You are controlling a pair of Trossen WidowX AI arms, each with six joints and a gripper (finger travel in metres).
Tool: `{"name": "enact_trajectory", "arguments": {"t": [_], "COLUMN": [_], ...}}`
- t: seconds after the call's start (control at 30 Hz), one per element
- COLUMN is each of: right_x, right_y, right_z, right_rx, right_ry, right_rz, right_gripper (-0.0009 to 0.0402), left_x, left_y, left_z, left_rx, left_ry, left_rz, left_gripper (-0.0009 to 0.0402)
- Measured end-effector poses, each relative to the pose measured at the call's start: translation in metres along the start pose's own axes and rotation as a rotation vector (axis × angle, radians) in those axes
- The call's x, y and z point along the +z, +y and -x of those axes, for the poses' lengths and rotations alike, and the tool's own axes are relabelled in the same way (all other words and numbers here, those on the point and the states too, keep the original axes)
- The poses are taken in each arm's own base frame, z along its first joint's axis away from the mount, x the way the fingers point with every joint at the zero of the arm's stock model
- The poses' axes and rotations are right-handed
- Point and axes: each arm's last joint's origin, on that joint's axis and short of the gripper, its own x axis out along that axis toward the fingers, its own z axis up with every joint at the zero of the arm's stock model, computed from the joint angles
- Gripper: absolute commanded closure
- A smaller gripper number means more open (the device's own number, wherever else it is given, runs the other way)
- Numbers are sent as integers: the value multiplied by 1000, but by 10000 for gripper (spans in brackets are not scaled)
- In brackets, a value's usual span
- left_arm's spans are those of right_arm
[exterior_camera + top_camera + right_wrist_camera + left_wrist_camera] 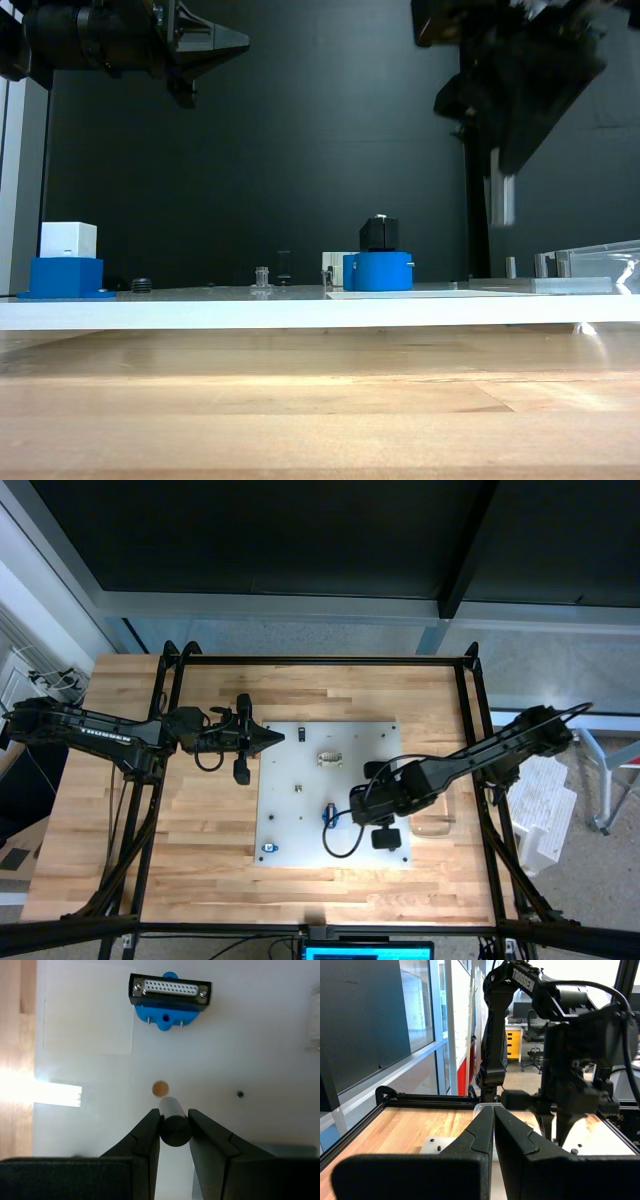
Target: Remove the 16mm cylinder and place in the container
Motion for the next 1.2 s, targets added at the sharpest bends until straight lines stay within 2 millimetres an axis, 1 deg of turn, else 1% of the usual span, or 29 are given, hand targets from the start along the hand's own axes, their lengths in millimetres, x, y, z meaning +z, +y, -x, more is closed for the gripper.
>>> {"name": "enact_trajectory", "arguments": {"t": [0.13, 0.3, 0.73, 0.83, 0.97, 1.07, 1.2], "right_x": [-9, -25, -92, -108, -124, -132, -142], "right_y": [-5, -12, -24, -29, -33, -34, -36], "right_z": [18, 33, 47, 48, 45, 40, 28], "right_rx": [1, 2, 16, 7, 0, -6, -24], "right_ry": [-8, -16, -7, 24, 42, 61, 106], "right_rz": [-1, -4, -54, -74, -83, -78, -70], "right_gripper": [366, 366, 366, 366, 366, 365, 365], "left_x": [0, 0, 0, 0, 0, 0, 0], "left_y": [0, 0, 0, 0, 0, 0, 0], "left_z": [0, 0, 0, 0, 0, 0, 0], "left_rx": [0, 0, 0, 0, 0, 0, 0], "left_ry": [1, 1, 1, 1, 1, 1, 1], "left_rz": [0, 0, 0, 0, 0, 0, 0], "left_gripper": [393, 393, 393, 393, 393, 393, 393]}}
